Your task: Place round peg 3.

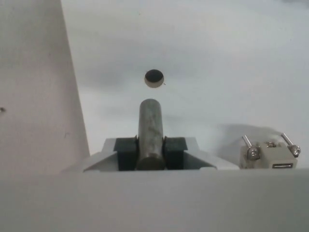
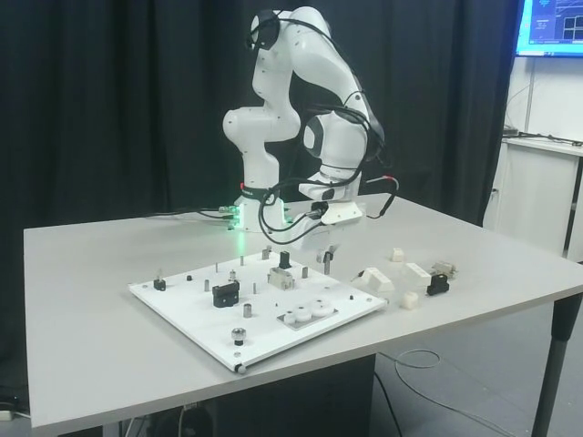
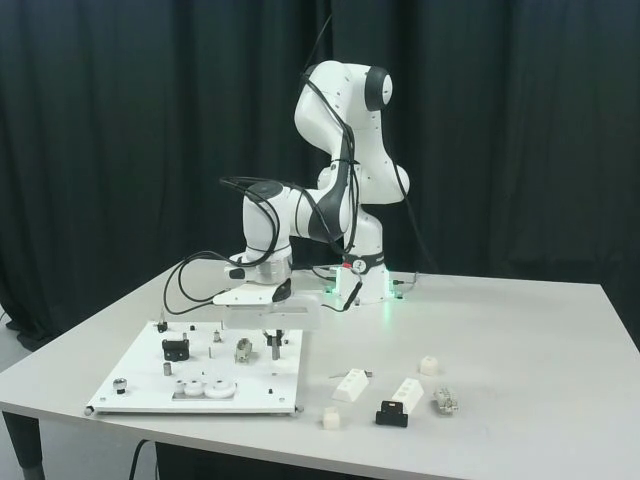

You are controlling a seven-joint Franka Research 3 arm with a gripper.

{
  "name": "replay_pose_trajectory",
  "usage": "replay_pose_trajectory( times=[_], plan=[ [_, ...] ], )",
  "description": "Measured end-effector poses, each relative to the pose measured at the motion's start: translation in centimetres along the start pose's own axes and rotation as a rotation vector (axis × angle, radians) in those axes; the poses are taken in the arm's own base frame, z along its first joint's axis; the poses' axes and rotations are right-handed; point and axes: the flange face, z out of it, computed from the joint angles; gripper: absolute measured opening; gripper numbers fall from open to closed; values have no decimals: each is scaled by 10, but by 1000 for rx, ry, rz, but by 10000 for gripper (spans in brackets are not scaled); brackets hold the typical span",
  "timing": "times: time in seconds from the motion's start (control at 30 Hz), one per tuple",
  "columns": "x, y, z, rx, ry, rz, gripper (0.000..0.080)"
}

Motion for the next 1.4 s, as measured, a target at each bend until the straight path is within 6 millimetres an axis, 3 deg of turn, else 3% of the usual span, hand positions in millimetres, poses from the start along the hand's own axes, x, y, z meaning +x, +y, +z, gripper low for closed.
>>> replay_pose_trajectory(
  times=[0.5, 1.17, 1.4],
  plan=[
    [-10, -19, 0, 26, -13, -9, 114],
    [-69, -106, -4, 69, -40, 8, 114],
    [-86, -126, -2, 61, -36, 16, 114]
  ],
)
